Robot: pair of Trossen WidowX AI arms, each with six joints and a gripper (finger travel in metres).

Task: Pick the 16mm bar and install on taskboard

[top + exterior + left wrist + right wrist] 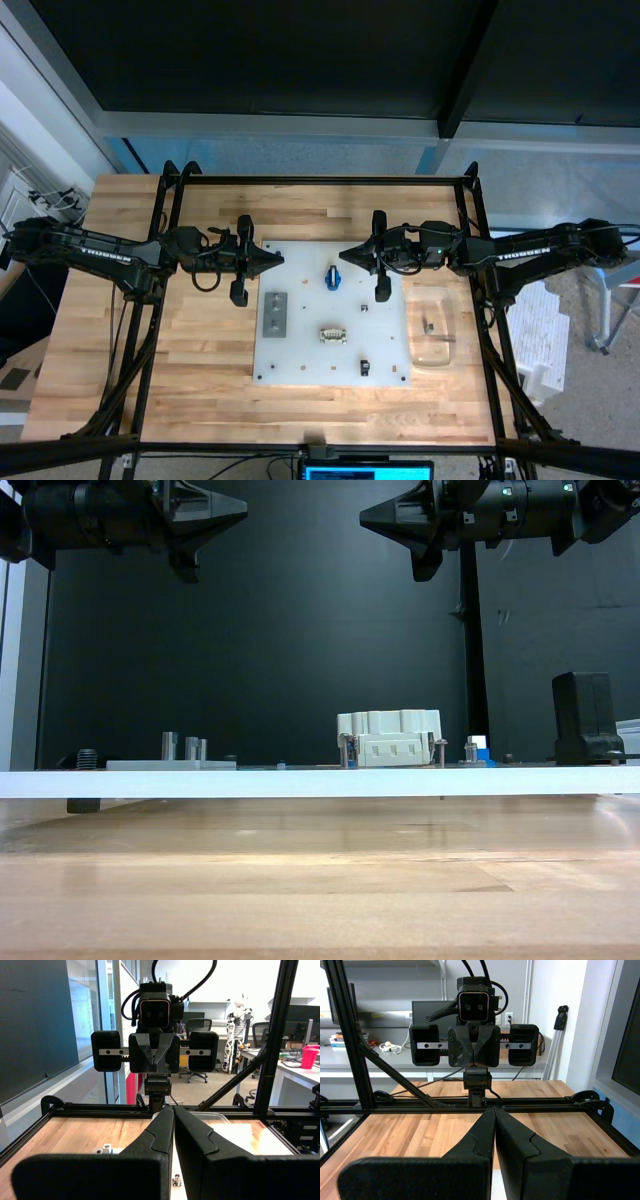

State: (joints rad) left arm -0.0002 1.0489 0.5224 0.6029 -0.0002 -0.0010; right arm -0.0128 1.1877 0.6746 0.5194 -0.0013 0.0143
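wooden table (180, 380) fills the high view, and the white board (300, 360) lies on it toward the near edge. going away over the board there is a black block (366, 367) at about 5 o'clock of the board's middle. then comes a beige connector (333, 335) close to the middle, a grey block (274, 312) at 9 o'clock and a blue knob (332, 276) at 12 o'clock. just beside the board, on its 3 o'clock side, a clear tray (449, 318) rests on the table. inside it is one small dark piece, which i take for the bar (427, 325); it is not yet on the board. it is too small to tell how its long axis lies.

farther away, above the board's far edge, the two claws hang high and point at each other, tips apart. the left claw (280, 256) is at 11 o'clock of the board's middle, the right claw (343, 256) near 12 o'clock. both wrist views show the fingers pressed together with nothing between them.

from the right claw the bar lies at about 4 o'clock and lower down. from the left claw it lies much the same way, but across the whole board. so i judge the right arm is the nearer one; it would need to unclench and come down toward the tray.
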